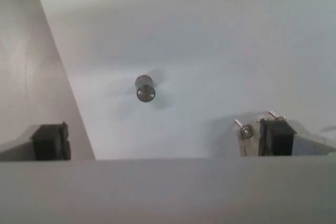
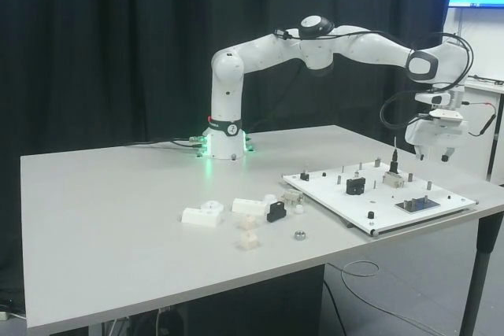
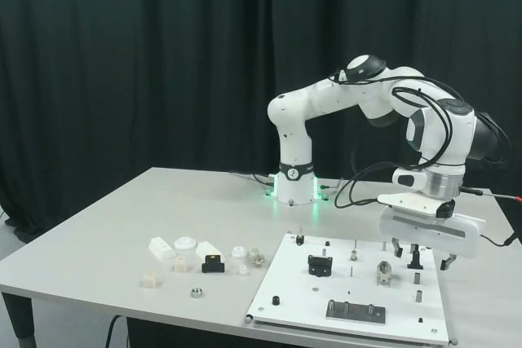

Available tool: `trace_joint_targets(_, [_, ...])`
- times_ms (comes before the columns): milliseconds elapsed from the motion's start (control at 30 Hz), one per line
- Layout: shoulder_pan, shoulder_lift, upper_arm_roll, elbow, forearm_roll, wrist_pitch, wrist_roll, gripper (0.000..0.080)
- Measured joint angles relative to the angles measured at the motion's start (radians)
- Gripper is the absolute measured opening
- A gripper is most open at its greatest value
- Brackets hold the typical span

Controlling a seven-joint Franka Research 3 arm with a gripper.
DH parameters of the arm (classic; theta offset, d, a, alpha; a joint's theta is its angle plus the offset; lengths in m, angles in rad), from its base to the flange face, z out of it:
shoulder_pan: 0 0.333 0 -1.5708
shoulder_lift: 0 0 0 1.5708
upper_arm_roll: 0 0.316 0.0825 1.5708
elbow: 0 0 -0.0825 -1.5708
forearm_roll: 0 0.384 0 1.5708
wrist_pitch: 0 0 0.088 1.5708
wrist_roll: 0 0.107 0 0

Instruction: Remove round peg 3.

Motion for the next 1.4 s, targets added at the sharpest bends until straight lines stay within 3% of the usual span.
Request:
trace_joint_targets(733, [-0.009,0.0,0.008,0.0,0.008,0.001,0.01,0.08])
trace_joint_targets(1100, [-0.049,0.001,0.06,0.001,0.046,0.031,0.01,0.08])
trace_joint_targets(1400, [-0.07,0.003,0.104,0.005,0.046,0.05,0.01,0.08])
